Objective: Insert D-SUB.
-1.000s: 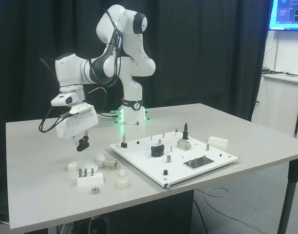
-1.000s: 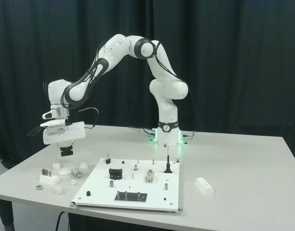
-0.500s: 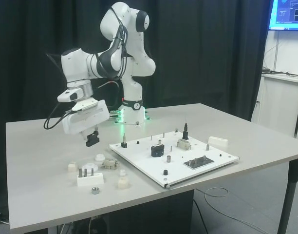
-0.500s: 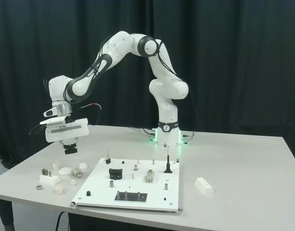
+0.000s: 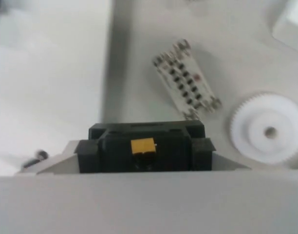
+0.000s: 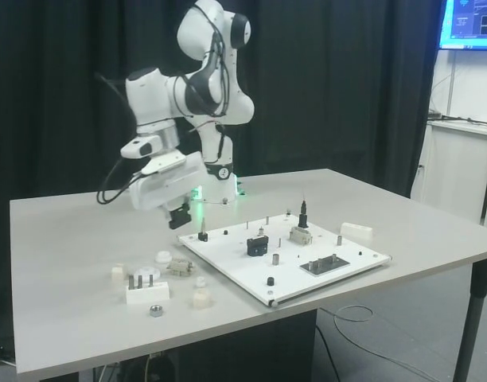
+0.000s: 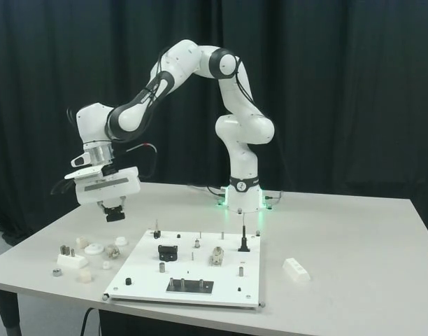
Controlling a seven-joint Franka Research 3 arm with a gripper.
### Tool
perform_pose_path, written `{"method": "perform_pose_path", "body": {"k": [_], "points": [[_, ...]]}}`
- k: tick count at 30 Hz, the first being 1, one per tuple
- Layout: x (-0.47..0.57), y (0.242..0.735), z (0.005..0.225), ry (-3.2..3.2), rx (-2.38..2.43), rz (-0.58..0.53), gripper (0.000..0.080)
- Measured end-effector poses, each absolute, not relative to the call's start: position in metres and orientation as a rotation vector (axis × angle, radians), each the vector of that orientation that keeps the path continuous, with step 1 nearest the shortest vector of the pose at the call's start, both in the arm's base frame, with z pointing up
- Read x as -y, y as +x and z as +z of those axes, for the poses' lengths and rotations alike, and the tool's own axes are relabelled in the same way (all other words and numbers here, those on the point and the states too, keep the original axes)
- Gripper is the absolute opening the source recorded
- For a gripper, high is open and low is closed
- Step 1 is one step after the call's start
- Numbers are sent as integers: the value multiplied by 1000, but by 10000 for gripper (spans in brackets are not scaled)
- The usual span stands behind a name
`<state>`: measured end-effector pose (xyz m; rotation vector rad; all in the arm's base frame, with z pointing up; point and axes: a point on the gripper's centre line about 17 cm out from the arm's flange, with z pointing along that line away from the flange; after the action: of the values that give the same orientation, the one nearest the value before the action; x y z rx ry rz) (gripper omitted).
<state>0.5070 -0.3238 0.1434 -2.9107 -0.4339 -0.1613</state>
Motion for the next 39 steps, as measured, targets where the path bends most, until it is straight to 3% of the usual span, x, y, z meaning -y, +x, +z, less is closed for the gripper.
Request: {"method": "perform_pose_path", "body": {"k": [22, 39], "points": [[239, 547, 173, -2988, 180, -121, 380], [192, 555, 165, -3039, -58, -192, 380]]}}
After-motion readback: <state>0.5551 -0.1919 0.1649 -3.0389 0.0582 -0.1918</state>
